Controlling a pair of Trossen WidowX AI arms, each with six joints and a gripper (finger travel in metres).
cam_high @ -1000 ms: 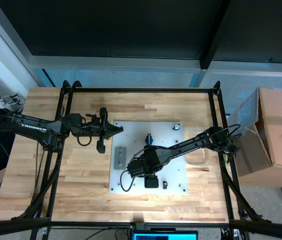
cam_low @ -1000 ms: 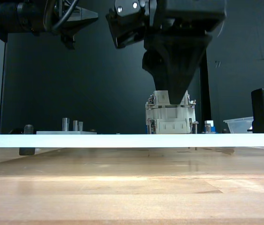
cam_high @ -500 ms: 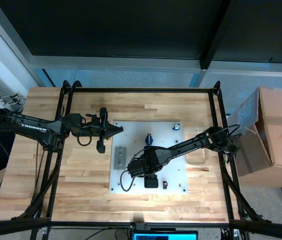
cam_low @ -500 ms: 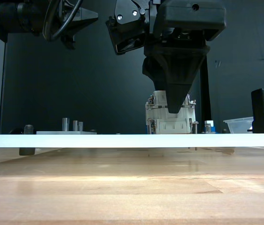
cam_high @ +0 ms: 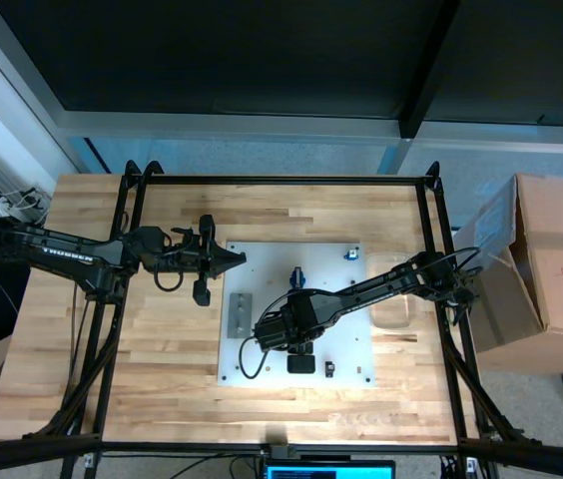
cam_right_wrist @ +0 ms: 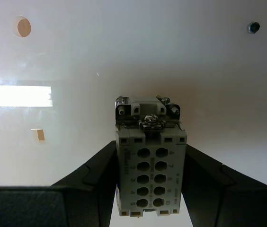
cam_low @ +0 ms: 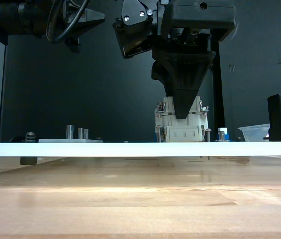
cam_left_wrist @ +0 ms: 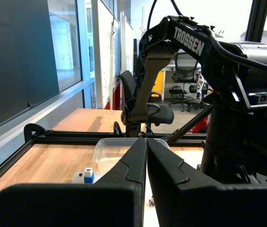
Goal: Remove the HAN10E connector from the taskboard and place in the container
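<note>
The HAN10E connector [cam_right_wrist: 151,165], a pale grey block with two rows of round sockets, stands upright in its seat on the white taskboard [cam_high: 346,334]. My right gripper [cam_right_wrist: 151,182] reaches down over it, one finger pressed to each long side. In the low view the right gripper [cam_low: 181,113] covers the top of the connector [cam_low: 180,130], whose base rests on the board. From above, the right gripper [cam_high: 295,339] hides the connector. My left gripper [cam_high: 228,257] hovers at the board's far-left edge, fingers together and holding nothing. The clear container [cam_high: 393,299] sits right of the board.
A grey plate with metal posts [cam_high: 239,314] lies left of the right gripper. A black block [cam_high: 301,363] stands on the board's near side. A blue part [cam_high: 296,274] sits farther back. A cardboard box [cam_high: 551,269] stands beyond the table's right edge.
The right gripper shifted a little toward the far side, uncovering more of the black block, and its outline narrowed around the connector's top. The connector and the left arm stayed put.
</note>
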